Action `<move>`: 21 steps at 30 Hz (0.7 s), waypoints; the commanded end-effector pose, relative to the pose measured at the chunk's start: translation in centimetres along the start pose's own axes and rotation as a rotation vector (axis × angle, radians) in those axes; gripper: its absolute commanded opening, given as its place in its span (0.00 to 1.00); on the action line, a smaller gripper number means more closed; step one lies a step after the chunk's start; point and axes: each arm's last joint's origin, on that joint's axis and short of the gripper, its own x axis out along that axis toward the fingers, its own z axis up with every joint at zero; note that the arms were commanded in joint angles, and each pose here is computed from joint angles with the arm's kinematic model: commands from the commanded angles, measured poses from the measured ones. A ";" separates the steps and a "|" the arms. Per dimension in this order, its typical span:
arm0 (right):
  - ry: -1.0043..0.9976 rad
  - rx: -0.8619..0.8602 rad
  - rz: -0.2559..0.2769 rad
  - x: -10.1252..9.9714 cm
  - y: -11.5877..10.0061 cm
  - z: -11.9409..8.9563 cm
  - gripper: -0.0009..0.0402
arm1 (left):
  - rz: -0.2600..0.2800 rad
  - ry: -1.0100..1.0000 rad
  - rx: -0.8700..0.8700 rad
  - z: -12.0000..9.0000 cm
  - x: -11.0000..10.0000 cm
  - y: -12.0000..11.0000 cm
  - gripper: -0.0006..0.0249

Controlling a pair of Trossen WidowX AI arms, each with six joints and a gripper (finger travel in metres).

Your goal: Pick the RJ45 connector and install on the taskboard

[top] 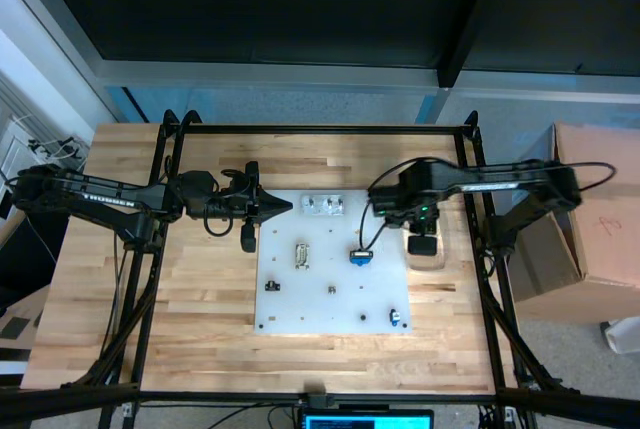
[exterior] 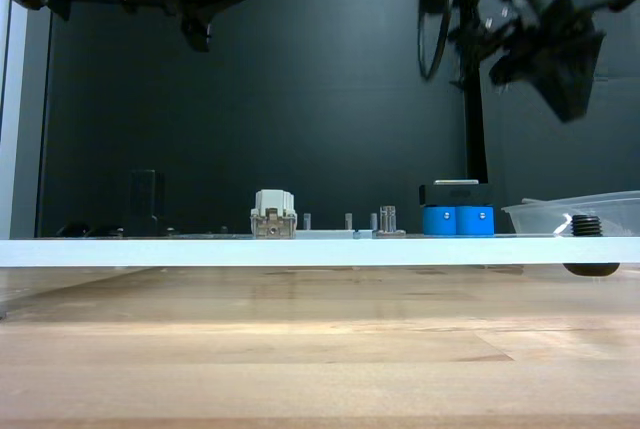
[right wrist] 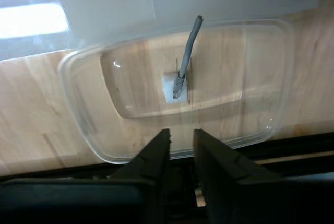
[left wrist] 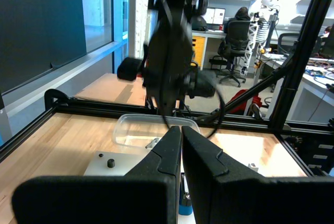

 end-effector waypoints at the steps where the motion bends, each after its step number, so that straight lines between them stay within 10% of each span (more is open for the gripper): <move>1: 0.082 -0.021 -0.018 1.4 0.2 1.5 0.32 | 0.000 0.000 0.000 0.0 0.0 0.0 0.03; 21: 0.271 -0.109 -0.039 7.6 0.3 5.3 0.48 | 0.000 0.000 0.000 0.0 0.0 0.0 0.03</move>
